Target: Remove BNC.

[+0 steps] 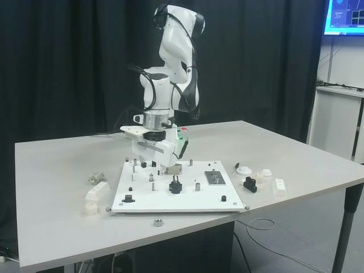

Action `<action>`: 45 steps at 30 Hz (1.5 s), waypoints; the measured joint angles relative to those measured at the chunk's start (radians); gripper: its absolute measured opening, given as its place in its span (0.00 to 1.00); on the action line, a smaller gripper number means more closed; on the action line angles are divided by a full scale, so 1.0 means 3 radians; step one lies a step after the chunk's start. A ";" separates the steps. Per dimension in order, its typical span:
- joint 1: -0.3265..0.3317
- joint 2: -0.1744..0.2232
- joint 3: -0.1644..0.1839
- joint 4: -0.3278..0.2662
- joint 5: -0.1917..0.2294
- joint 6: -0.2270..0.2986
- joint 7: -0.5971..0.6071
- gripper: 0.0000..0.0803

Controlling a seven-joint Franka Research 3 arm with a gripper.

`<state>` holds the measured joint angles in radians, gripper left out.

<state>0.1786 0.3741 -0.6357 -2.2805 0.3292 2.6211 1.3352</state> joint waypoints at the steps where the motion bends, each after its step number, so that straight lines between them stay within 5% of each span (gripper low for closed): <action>1: 0.0000 0.0006 0.0001 0.0002 0.0001 -0.0001 -0.0002 1.00; 13: -0.0006 0.0069 0.0006 0.0056 0.0099 -0.0005 -0.0031 1.00; 27: -0.0056 0.0222 0.0006 0.0192 0.0502 -0.0015 -0.0023 1.00; 45: -0.0068 0.0312 0.0008 0.0300 0.0546 -0.0252 -0.0023 1.00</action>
